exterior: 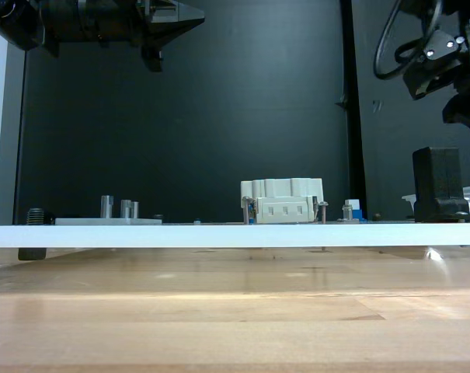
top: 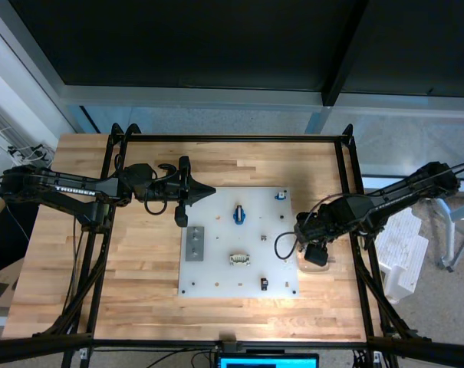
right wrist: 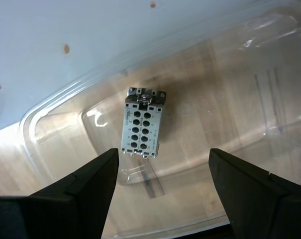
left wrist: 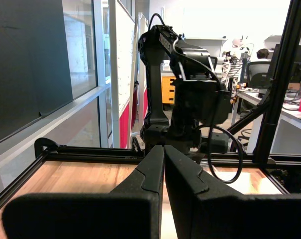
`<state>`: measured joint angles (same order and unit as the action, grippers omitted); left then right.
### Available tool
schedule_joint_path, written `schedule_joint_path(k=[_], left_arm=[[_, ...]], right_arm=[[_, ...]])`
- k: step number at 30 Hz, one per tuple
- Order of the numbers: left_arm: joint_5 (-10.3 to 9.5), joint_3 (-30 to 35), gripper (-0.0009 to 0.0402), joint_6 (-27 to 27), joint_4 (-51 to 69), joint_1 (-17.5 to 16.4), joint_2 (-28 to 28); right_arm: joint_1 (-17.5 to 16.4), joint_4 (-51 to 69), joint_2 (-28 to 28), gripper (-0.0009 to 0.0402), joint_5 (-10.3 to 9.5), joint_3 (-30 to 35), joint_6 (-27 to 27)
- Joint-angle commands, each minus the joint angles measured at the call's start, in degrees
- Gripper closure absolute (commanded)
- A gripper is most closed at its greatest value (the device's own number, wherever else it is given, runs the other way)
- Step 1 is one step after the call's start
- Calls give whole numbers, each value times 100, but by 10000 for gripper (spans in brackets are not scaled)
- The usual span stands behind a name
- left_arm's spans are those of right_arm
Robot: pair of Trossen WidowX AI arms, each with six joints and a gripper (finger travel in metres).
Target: Pick the HAN10E connector and install on the hub
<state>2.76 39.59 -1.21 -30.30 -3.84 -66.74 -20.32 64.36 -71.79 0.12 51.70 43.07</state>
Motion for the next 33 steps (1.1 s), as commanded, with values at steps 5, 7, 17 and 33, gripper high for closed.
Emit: schedule_joint_path(k=[5,7,17,33], left_arm=[[0,0,393,0,0,-2,0],[0,0,393,0,0,-2,0],[0,0,393,0,0,-2,0],[0,0,393,0,0,0,0]], right_arm=[[-315,-66,-50,120,175,0,656],[-323,-79,-151,121,181,-2,728],[-358,-518,-737,121,140,-2,595],[-367,-717,-1047,121,186,-114,621]])
